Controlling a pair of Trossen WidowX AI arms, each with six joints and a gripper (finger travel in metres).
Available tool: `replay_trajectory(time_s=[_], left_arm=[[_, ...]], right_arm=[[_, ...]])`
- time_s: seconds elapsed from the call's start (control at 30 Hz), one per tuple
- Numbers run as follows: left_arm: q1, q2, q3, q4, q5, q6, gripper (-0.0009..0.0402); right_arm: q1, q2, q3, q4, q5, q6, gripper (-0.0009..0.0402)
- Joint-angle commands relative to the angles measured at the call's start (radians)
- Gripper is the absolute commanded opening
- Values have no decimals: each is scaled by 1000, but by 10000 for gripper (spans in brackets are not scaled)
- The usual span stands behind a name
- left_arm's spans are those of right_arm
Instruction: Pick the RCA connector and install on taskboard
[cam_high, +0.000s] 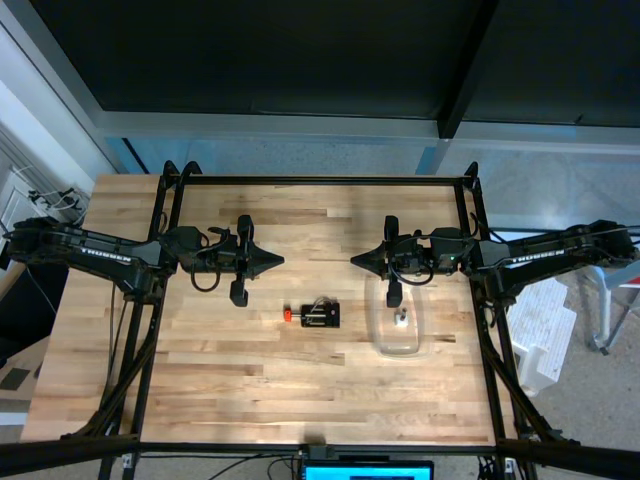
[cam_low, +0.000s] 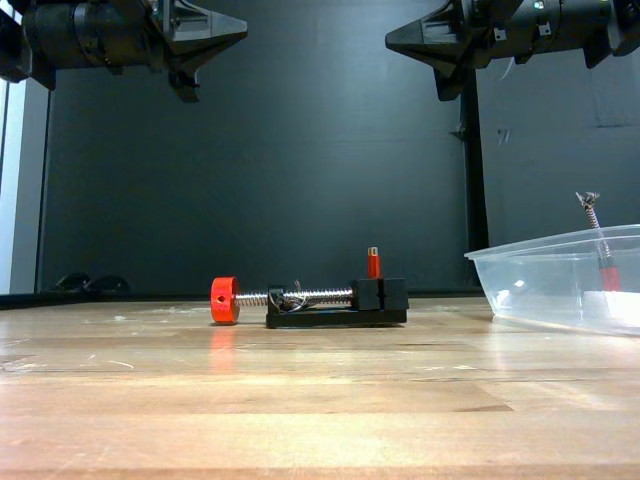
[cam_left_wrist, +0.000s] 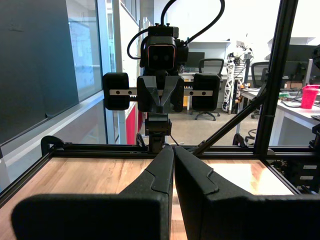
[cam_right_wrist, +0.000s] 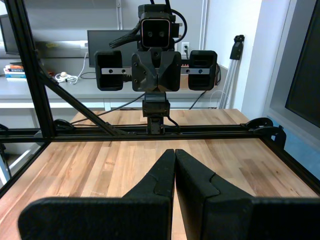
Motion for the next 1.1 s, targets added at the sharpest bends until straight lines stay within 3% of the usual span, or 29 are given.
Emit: replay_trajectory(time_s=[0.03, 0.77, 1.1], left_arm=[[0, 0, 0, 0, 0, 0, 0], [0, 0, 0, 0, 0, 0, 0], [0, 0, 0, 0, 0, 0, 0]], right_arm=[[0, 3, 0, 0, -1, 1, 0], [0, 2, 0, -14, 0, 0, 0], [9, -15, 103, -387, -1, 31, 0]])
